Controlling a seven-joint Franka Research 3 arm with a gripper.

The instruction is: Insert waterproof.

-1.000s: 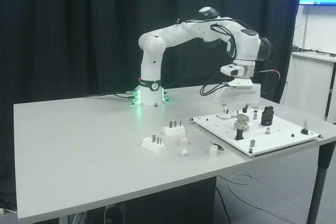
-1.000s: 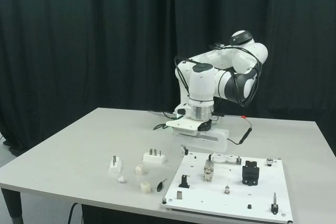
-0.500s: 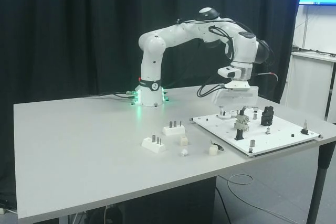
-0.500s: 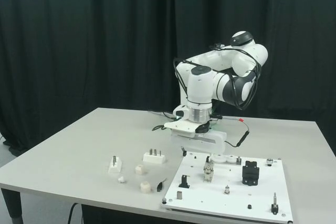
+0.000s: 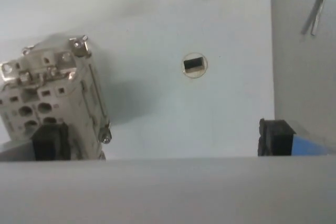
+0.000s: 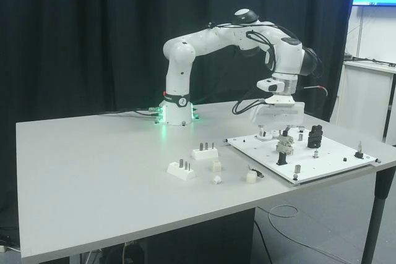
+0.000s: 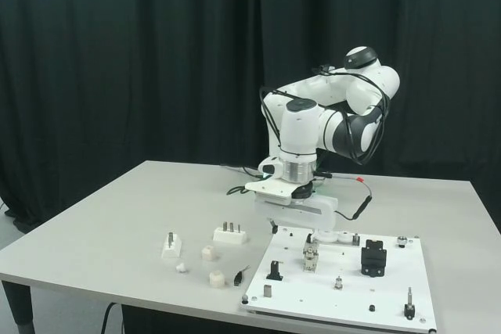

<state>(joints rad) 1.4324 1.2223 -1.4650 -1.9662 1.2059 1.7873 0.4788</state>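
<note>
The gripper (image 5: 161, 140) is released: its two black fingertips (image 5: 273, 137) stand wide apart with nothing between them. It hangs low over the white board (image 6: 328, 159), near the board's edge closest to the arm's base. The connector housing (image 5: 52, 98) stands upright on the board, just beside one fingertip. A small black plug (image 7: 237, 276) lies on the grey table (image 6: 93, 165), near the board.

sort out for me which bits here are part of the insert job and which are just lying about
Job in hand:
- gripper, above the board
- white board
- grey connector housing on the board

Lying about:
- two white blocks with pins
- small white pieces
- small black part beside them
</note>
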